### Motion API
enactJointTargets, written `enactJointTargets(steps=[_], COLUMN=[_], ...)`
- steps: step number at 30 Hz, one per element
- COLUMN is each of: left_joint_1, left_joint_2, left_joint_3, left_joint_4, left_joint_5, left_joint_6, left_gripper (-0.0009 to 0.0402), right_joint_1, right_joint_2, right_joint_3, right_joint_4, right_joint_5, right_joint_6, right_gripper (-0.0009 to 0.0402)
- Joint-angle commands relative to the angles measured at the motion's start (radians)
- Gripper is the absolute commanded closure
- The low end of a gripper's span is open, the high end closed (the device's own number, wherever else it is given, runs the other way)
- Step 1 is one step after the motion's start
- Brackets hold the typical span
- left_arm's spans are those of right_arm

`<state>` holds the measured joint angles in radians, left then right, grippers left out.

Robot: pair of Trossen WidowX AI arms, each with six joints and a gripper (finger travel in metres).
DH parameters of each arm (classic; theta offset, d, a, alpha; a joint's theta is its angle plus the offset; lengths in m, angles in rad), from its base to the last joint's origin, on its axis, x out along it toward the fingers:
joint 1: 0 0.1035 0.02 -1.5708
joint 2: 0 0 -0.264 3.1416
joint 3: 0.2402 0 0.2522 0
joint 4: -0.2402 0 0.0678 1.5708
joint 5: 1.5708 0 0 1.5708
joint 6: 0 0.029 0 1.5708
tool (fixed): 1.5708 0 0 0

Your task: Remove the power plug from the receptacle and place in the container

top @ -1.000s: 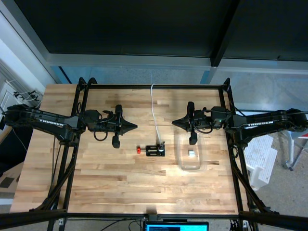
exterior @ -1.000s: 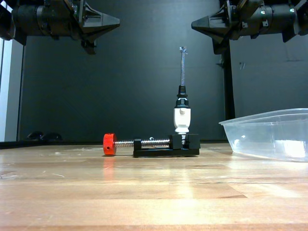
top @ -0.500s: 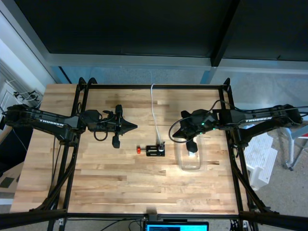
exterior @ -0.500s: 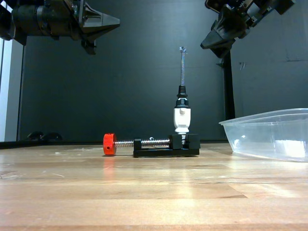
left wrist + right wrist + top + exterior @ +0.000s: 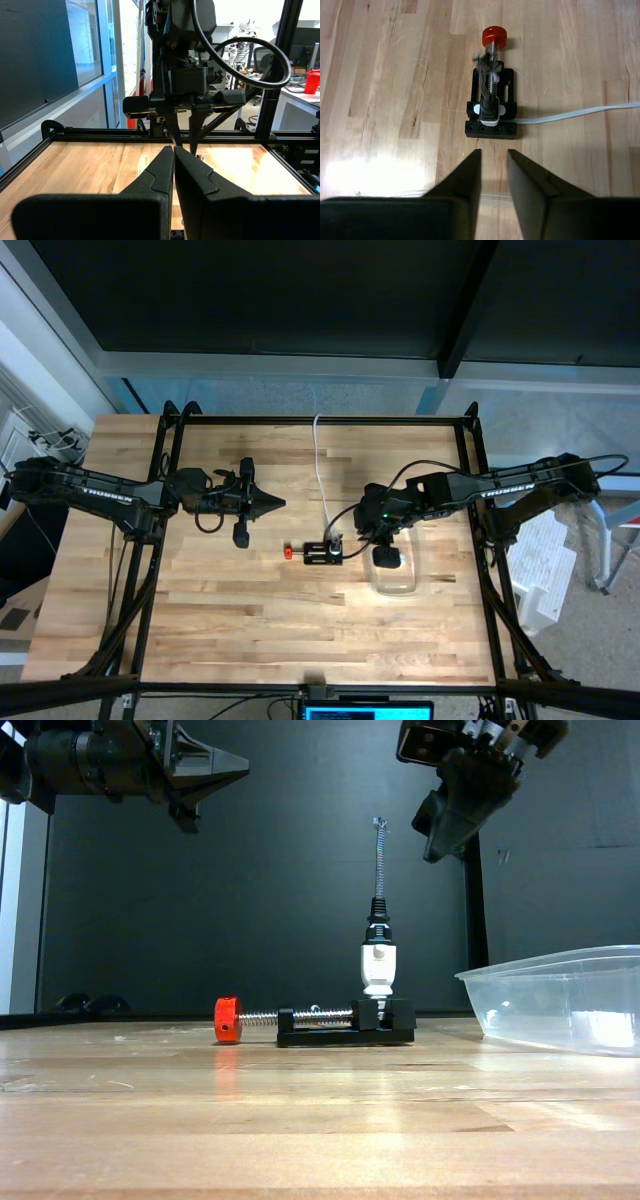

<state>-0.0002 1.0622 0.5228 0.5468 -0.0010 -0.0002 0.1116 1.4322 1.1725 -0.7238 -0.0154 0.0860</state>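
- High view: the left gripper (image 5: 277, 504) hangs over the left side of the bench (image 5: 200, 620), well apart from the receptacle (image 5: 320, 553). The right gripper (image 5: 360, 530) is between the receptacle and the container (image 5: 398, 583)
- Low view: the plug (image 5: 377, 932) stands up in the receptacle's white socket. The right gripper is above it, a bit to the right, tipped down and not touching
- Left wrist view: the left jaws are pressed together and hold nothing
- Right wrist view: the right jaws have a small gap and hold nothing. A white cable (image 5: 580, 114) leads away from the receptacle
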Motion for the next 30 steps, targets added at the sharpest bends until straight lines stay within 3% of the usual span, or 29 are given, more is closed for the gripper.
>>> enactJointTargets(steps=[1, 2, 7, 9, 13, 30], left_joint_1=[0.000, 0.000, 0.000, 0.000, 0.000, 0.000], left_joint_2=[0.000, 0.000, 0.000, 0.000, 0.000, 0.000], left_joint_3=[0.000, 0.000, 0.000, 0.000, 0.000, 0.000], left_joint_4=[0.000, 0.000, 0.000, 0.000, 0.000, 0.000], left_joint_5=[0.000, 0.000, 0.000, 0.000, 0.000, 0.000], left_joint_6=[0.000, 0.000, 0.000, 0.000, 0.000, 0.000], left_gripper=[0.0393, 0.0393, 0.0393, 0.0393, 0.0393, 0.0393], right_joint_1=[0.016, 0.021, 0.034, 0.037, 0.039, 0.050], right_joint_2=[0.033, 0.045, 0.116, 0.141, 0.192, 0.345], right_joint_3=[0.040, 0.051, 0.105, 0.119, 0.150, 0.235], right_joint_4=[-0.048, -0.063, -0.085, -0.082, -0.086, -0.080], right_joint_5=[0.062, 0.079, 0.084, 0.104, 0.103, 0.117], right_joint_6=[0.024, 0.030, 0.041, 0.043, 0.063, 0.086], right_gripper=[0.0271, 0.0257, 0.0201, 0.0185, 0.0162, 0.0156])
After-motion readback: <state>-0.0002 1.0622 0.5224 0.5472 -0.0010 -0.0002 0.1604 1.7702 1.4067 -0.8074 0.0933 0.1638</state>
